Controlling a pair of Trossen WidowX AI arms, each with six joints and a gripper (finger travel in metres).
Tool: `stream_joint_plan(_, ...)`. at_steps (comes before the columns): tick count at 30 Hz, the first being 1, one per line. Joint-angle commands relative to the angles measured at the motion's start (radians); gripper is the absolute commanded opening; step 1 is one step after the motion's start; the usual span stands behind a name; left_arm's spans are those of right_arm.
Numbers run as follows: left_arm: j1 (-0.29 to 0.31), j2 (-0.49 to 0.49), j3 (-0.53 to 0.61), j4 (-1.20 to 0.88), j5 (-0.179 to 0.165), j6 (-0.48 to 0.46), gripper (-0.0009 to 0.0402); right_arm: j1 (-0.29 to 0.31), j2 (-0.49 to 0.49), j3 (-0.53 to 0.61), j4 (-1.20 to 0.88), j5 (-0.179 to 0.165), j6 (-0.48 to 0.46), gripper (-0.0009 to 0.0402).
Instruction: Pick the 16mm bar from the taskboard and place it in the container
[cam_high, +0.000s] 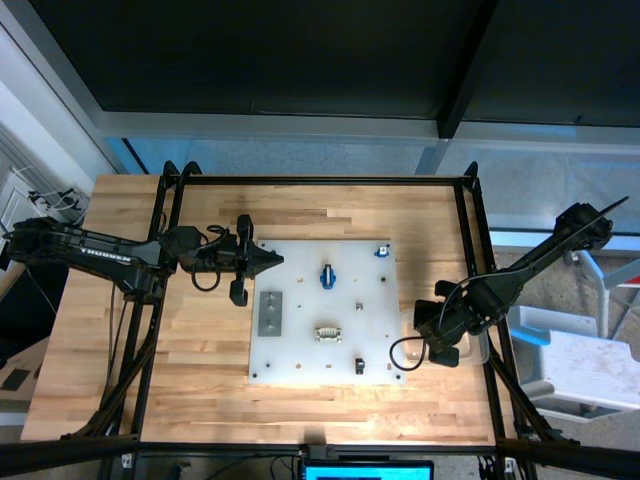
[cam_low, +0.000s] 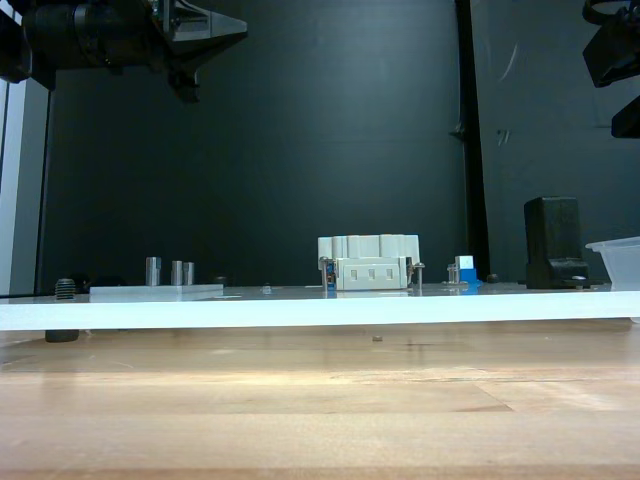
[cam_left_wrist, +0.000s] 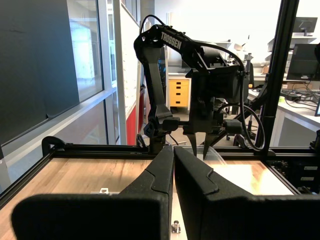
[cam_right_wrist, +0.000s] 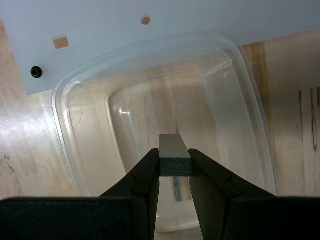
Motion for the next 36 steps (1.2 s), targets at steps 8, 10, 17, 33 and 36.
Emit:
stream_joint_plan(8, 0.0, 0.0, 0.0, 0.0, 0.0, 0.0, 0.0, 0.001, 0.001, 0.0, 0.0, 0.001, -0.001, 0.0009)
stream_joint_plan(10, 0.0, 0.0, 0.0, 0.0, 0.0, 0.0, 0.0, 0.001, 0.001, 0.0, 0.0, 0.001, 0.004, 0.0009)
stream_joint_plan(17, 0.0, 0.0, 0.0, 0.0, 0.0, 0.0, 0.0, 0.001, 0.001, 0.0, -0.001, 0.001, 0.014, 0.0025)
stream_joint_plan(33, 0.0, 0.0, 0.0, 0.0, 0.0, 0.0, 0.0, 0.002, 0.001, 0.0, -0.001, 0.003, 0.013, 0.0182)
stream_joint_plan(36, 0.0, 0.0, 0.0, 0.0, 0.0, 0.0, 0.0, 0.002, 0.001, 0.0, 0.0, 0.003, 0.013, 0.0206)
